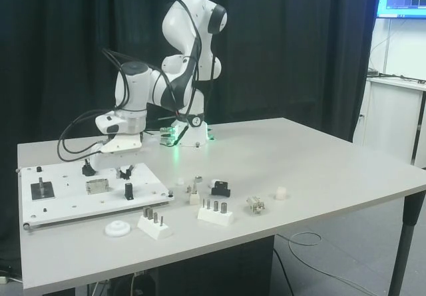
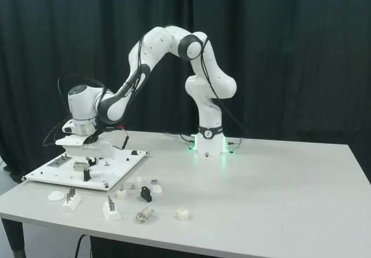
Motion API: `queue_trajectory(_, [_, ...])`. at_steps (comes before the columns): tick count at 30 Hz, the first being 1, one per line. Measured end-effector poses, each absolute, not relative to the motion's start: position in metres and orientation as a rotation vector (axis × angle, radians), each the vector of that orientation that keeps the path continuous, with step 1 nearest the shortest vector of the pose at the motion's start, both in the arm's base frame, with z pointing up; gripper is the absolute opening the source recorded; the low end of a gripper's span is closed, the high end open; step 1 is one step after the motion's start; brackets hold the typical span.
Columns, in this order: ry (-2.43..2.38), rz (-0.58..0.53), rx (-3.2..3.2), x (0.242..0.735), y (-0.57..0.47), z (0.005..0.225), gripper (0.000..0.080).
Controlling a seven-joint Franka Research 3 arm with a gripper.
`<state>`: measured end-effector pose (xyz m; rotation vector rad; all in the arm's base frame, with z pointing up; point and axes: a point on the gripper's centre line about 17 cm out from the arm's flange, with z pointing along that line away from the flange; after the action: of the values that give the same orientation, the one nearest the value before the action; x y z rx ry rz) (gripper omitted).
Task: Place USB.
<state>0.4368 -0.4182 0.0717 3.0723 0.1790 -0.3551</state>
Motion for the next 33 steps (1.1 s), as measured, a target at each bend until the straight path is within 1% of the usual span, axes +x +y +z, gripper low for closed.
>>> queue_trajectory(9, [0.185, -0.348, 3.071, 0.439, -0.418, 0.084, 0.0149])
queue_trajectory(25, [0.192, -0.349, 3.061, 0.443, -0.42, 0.09, 0.0149])
queue_trajectory(33, [0.121, -0.358, 3.066, 0.445, -0.417, 0.094, 0.0149])
